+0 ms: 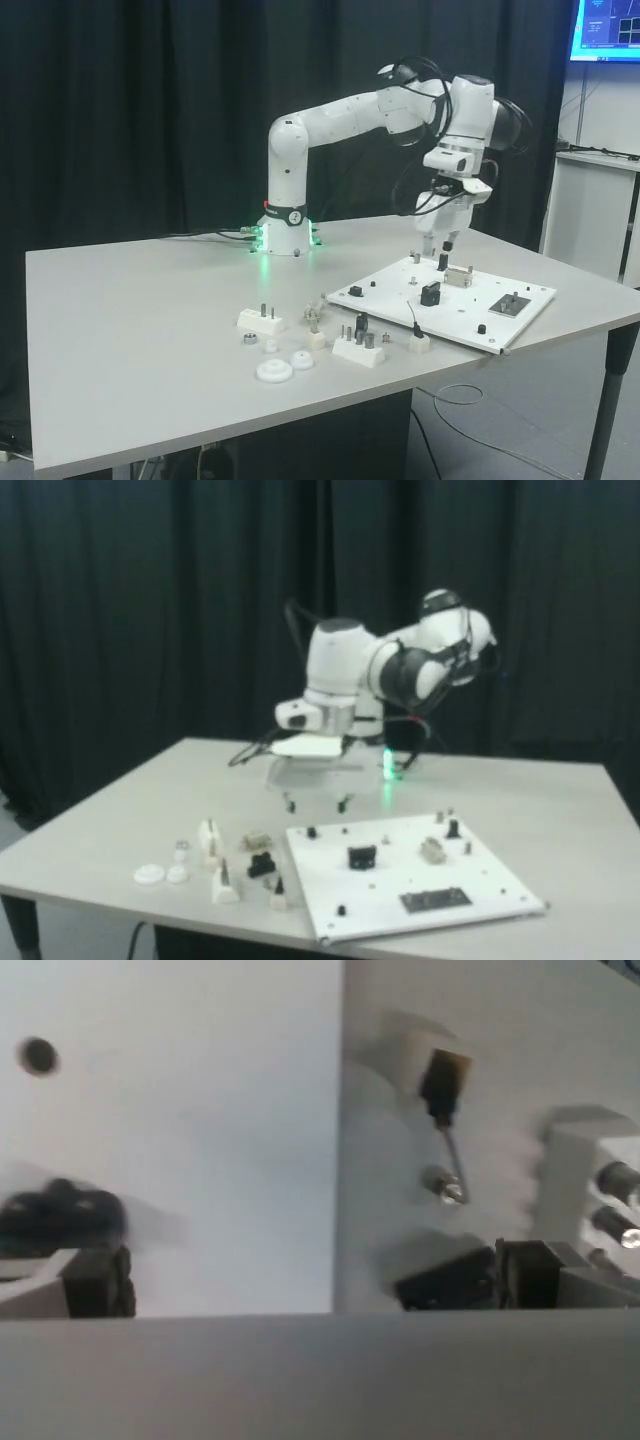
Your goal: Pick BNC.
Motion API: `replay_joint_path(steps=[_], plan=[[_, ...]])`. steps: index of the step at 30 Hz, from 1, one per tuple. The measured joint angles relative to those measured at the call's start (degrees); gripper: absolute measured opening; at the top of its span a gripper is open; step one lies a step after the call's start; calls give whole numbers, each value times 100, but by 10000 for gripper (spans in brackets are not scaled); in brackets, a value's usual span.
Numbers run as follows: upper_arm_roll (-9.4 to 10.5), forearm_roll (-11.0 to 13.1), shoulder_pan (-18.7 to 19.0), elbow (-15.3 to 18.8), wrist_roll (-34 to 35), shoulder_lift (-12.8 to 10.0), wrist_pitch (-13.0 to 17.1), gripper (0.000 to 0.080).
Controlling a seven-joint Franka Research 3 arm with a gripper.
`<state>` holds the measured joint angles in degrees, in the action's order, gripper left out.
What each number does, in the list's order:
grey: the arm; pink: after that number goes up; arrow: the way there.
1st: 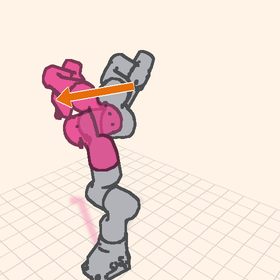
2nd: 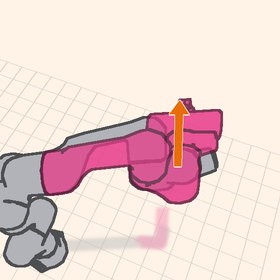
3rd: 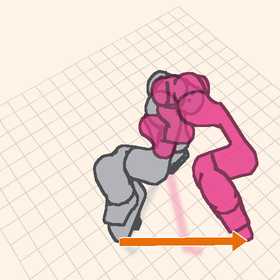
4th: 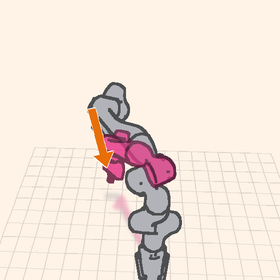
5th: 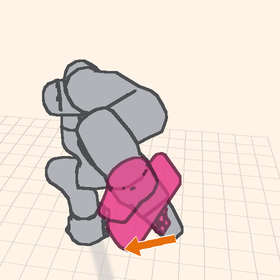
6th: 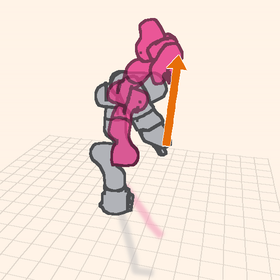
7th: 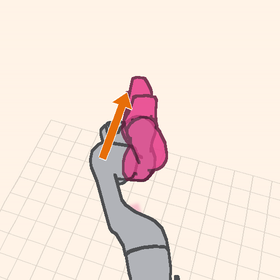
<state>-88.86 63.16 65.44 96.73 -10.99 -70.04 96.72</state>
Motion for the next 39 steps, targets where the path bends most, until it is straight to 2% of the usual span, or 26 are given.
replay_joint_path(steps=[9,17,26,34,39], plan=[[88,72,-405,7,-599,-55,-2,800],[187,288,-767,23,-1041,-276,9,800],[532,529,-1125,22,-1268,-331,235,800],[799,883,-1380,15,-1347,-408,387,800],[958,972,-1491,0,-1381,-420,502,800]])
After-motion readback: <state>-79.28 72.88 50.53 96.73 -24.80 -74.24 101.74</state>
